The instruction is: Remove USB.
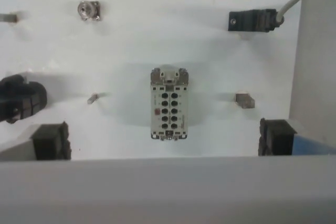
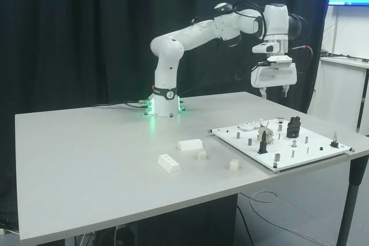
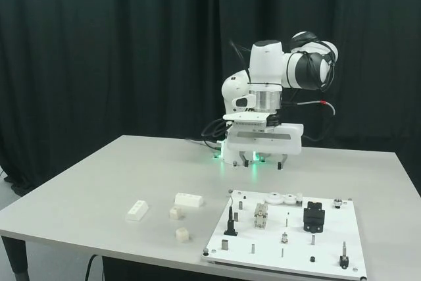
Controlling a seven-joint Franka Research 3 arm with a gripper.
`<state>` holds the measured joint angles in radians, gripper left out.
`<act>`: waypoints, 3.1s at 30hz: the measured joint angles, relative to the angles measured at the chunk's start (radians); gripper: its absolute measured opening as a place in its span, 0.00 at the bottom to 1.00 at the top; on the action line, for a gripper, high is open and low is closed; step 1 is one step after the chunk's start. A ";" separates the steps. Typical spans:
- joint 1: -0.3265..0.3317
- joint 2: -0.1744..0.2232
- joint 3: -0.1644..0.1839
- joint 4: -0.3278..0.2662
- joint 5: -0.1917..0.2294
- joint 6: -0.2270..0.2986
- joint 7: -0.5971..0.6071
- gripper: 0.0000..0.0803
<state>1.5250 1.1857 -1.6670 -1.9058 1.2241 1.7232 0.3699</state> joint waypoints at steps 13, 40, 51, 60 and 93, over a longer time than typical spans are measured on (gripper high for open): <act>0.000 0.011 0.015 0.000 0.000 0.042 0.000 1.00; -0.008 0.013 0.059 -0.006 0.004 0.133 0.014 1.00; -0.037 0.013 0.055 0.003 0.004 0.141 0.008 1.00; -0.080 0.010 0.044 0.040 0.004 0.144 -0.003 1.00; -0.332 0.018 0.125 0.232 0.002 -0.047 -0.045 1.00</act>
<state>1.1925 1.2041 -1.5416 -1.6740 1.2256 1.6766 0.3251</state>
